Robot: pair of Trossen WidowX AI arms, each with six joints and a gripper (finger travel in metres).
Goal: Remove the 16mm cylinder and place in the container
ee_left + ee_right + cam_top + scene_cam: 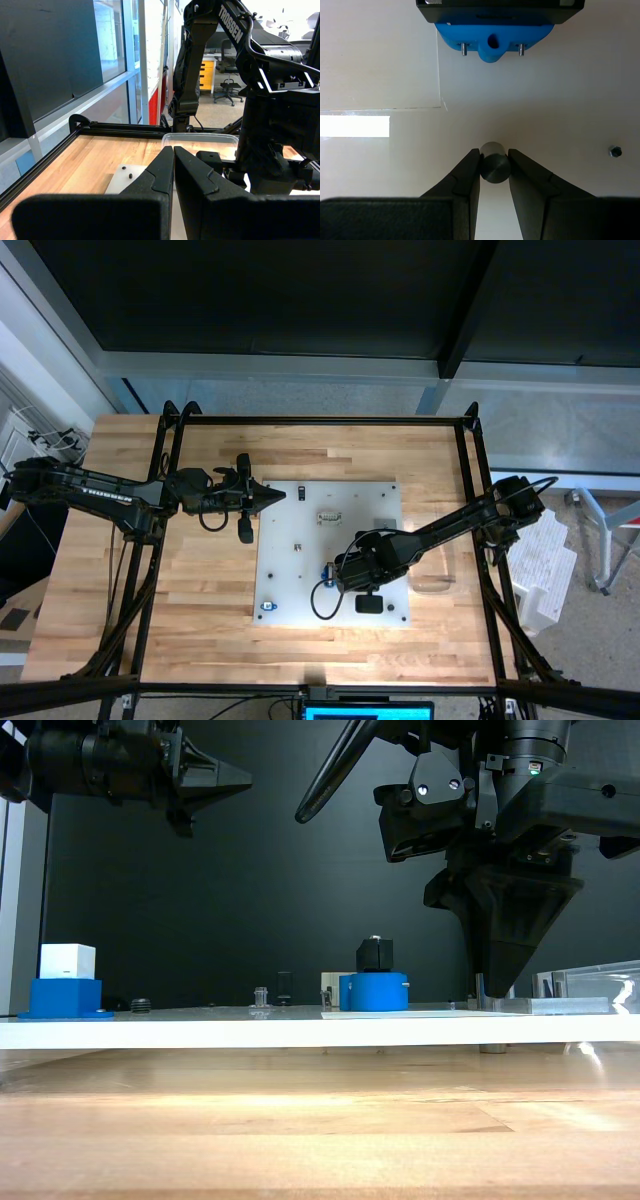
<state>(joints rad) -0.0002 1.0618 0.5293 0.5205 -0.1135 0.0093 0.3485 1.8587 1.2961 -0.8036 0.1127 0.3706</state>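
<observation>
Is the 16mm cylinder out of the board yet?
Not out: right gripper is shut on the 16mm cylinder down at the board. Left gripper hangs shut above the board's left edge.

TROSSEN is printed in white on the right arm (234,29) and the left arm (101,496).

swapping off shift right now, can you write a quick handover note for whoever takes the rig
The right gripper is down at the board, jaws shut on the cylinder, which sits at board level and is not yet lifted.
The left gripper is parked high over the board's left edge, jaws shut, holding nothing.
The container stands on the table just right of the board.
Done: reach and grasp.
Left: pull the cylinder up, carry it right, release it in the container.
</observation>
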